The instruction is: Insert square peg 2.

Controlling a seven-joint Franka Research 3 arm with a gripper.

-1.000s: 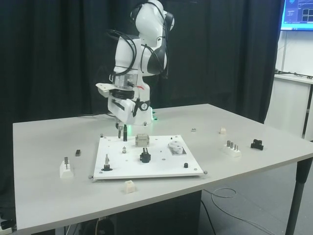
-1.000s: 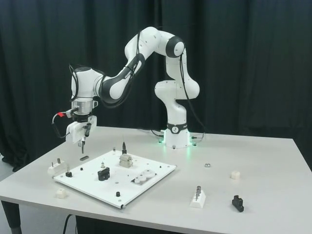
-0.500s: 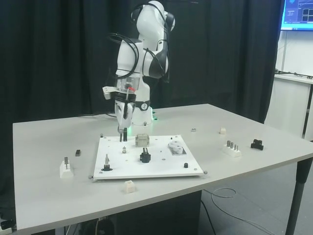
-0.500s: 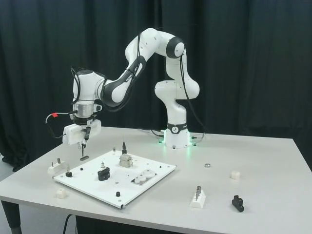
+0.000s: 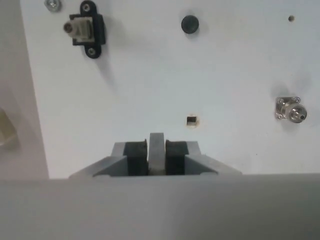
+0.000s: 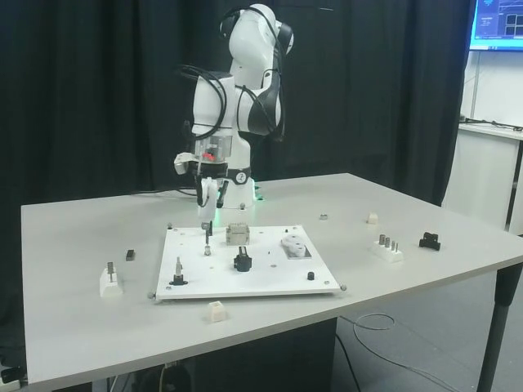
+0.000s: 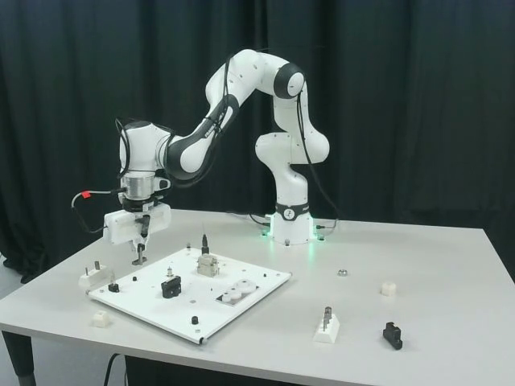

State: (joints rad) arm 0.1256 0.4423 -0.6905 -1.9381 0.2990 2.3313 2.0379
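Gripping a slim grey square peg (image 5: 156, 150) upright between black pads (image 5: 136, 159), the jaws (image 5: 156, 161) are clenched on it at lower centre of the wrist view, w/ the peg tip poking out past the pads. Just up and right of the tip, a small square hole (image 5: 191, 120) sits in the white board (image 5: 150, 85); peg not in it, apart from it.

Wrist view also shows a black connector block (image 5: 86, 29) at upper left, a round black button (image 5: 189, 24) at top centre, and a metal threaded fitting (image 5: 291, 111) at right edge.

First room view: white Franka arm (image 6: 237, 98) at centre frame, bent over the board's (image 6: 270, 269) far left corner, peg (image 6: 207, 227) hanging vertical close above the board. Grey worktop (image 6: 73, 237) carries loose parts round the board: a white block w/ pin (image 6: 110, 279) at left, a black clip (image 6: 430, 240) at far right.

Second room view: arm reaches toward frame left, jaws (image 7: 139, 251) pointing straight down over the board's (image 7: 241, 310) left edge.
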